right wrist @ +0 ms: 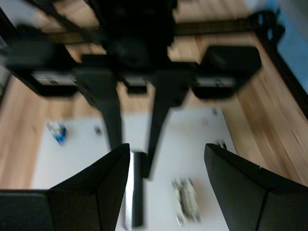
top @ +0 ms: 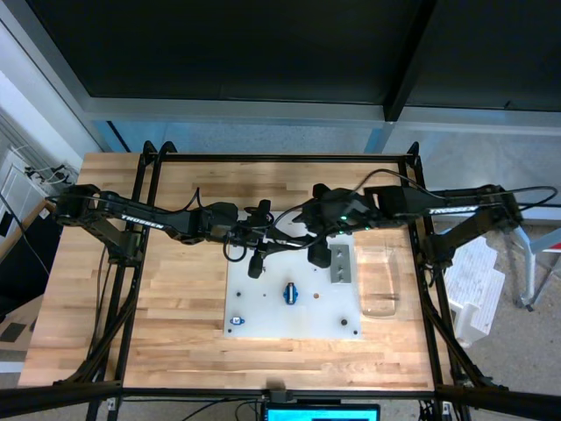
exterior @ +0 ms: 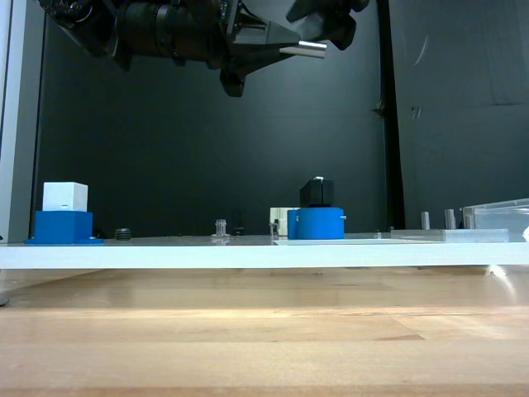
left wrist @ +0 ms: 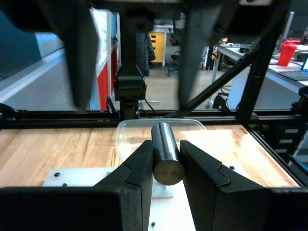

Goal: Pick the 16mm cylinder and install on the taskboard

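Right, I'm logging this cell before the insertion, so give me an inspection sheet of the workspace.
Surface: wooden table, taskboard lying flat on it.
Job's things: 16mm cylinder held in the air over the taskboard, not installed.
Clutter: clear tray beside the taskboard's right edge.
Grippers: left pincer shut on the 16mm cylinder; right pincer open, close by above the taskboard.
Cables: black cables along both arms.
Surroundings: black frame, papers off the table's right.

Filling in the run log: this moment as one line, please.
left gripper: shut on 16mm cylinder | right gripper: open, close by | both above taskboard, cylinder not installed
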`<state>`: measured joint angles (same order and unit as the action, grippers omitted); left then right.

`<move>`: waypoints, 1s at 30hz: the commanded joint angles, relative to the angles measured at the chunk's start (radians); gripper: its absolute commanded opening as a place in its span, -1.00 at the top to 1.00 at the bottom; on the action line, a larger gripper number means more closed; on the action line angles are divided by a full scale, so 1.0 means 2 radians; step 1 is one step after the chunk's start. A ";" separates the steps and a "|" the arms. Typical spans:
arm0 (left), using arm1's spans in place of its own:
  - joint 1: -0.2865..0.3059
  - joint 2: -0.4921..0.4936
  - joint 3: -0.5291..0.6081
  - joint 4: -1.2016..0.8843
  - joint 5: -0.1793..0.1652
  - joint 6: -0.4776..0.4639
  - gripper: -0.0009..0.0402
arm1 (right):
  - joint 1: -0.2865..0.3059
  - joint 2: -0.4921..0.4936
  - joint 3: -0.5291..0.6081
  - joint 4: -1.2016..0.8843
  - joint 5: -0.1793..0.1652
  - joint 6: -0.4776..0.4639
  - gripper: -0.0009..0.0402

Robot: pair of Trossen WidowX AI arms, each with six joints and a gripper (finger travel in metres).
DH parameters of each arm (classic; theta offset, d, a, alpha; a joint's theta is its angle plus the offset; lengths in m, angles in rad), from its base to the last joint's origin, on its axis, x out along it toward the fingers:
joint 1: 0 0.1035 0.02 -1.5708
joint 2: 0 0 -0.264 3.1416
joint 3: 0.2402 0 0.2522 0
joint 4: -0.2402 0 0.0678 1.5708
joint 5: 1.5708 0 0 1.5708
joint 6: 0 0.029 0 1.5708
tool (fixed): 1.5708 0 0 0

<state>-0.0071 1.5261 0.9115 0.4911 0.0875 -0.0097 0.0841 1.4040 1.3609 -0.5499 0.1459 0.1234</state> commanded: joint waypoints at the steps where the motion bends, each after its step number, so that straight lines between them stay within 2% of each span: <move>1: 0.001 0.000 0.000 0.016 -0.016 0.000 0.91 | 0.004 -0.032 -0.056 0.069 -0.003 -0.001 -0.10; 7: 0.001 0.000 0.000 0.036 -0.035 0.001 0.91 | 0.006 -0.076 -0.136 0.177 -0.003 -0.002 -0.10; 17: 0.003 0.000 0.000 0.085 -0.037 0.001 0.91 | 0.008 -0.128 -0.227 0.287 0.002 -0.003 -0.10; 30: 0.002 0.000 0.000 0.113 -0.037 -0.010 0.91 | 0.008 -0.134 -0.260 0.356 0.007 -0.019 -0.05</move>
<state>-0.0017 1.5257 0.9115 0.7174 0.0139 -0.0273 0.1005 1.1328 0.8433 0.1616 0.1616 0.0887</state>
